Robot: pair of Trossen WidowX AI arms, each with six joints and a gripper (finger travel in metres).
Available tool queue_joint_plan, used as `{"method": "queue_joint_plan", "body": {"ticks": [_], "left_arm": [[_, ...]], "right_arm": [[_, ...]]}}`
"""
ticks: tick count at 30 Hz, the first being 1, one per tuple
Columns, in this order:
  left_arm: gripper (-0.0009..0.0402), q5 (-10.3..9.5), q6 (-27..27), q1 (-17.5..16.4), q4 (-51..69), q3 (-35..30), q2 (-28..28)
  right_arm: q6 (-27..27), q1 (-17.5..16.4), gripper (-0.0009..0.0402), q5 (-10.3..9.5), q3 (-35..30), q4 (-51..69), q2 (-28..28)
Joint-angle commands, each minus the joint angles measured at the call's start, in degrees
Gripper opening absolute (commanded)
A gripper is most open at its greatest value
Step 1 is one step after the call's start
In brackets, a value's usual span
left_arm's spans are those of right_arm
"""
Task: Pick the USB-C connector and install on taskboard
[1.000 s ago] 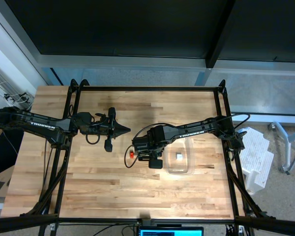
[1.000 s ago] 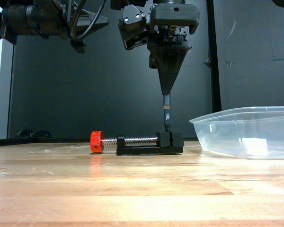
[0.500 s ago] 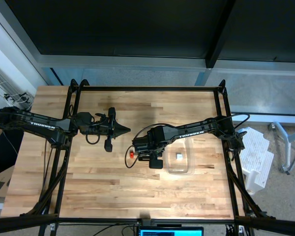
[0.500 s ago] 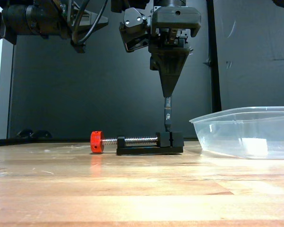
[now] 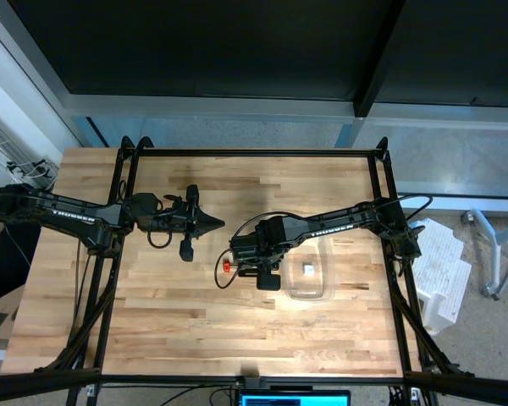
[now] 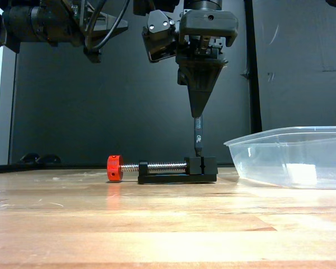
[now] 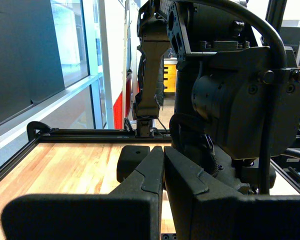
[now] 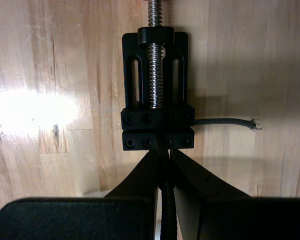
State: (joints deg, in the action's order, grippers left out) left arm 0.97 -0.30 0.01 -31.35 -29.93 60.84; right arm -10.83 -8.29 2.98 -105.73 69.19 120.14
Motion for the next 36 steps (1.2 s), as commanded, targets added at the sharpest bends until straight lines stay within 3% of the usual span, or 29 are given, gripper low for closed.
{"method": "queue_joint_plan", "body": {"ticks": [1, 11, 25, 36], "left_arm": [[0.0, 0.0, -0.02, 0.0, -0.02, -0.02, 0.02], [0.0, 0.02, -0.02, 0.0, -0.02, -0.02, 0.02], [0.0, 0.0, -0.02, -0.02, -0.02, -0.02, 0.02], [0.0, 0.02, -0.02, -0.02, 0.0, -0.02, 0.02]], "right_arm": [[-0.02, 0.02, 0.0, -0.02, 0.66, -0.46, 0.5], [-0.02, 0.02, 0.0008, -0.11, 0.57, -0.7, 0.07], [-0.2, 0.0, 0.0102, -0.02, 0.57, -0.72, -1.62], [-0.35, 0.0, 0.0138, -0.02, 0.59, 0.92, -5.4]]}}
